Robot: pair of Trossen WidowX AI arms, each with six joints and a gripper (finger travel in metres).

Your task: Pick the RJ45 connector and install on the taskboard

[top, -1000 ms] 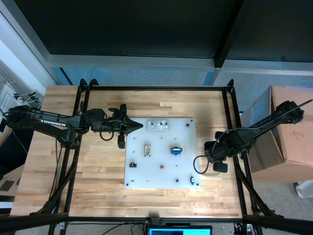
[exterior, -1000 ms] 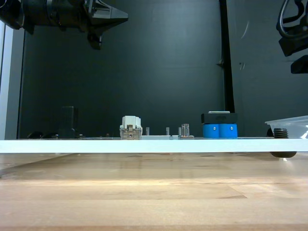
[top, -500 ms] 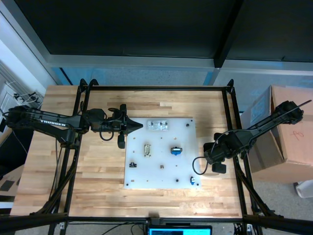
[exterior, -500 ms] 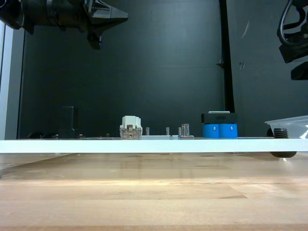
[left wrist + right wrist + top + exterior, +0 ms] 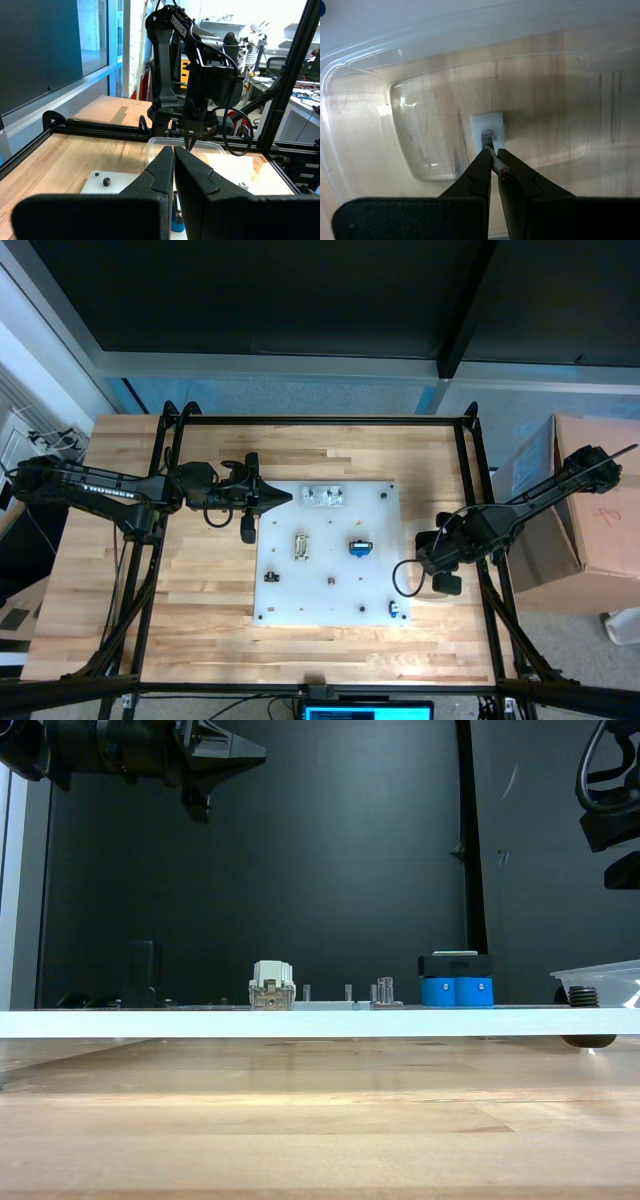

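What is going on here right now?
The right gripper is shut on the RJ45 connector, pinching its short cable stub, over the clear tray to the right of the taskboard. The connector is not yet in a seat on the board. The left gripper is shut and empty, raised above the board's far left edge.

RJ45 connector point(image 5: 487, 129): pale, in clear tray point(image 5: 360, 60), cable stub pinched between right fingers point(image 5: 474, 174).

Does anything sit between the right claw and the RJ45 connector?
Nothing: in the right wrist view the right claw pinches the RJ45 connector by its cable stub over the clear tray. The left claw hangs shut by the left edge of the task board.
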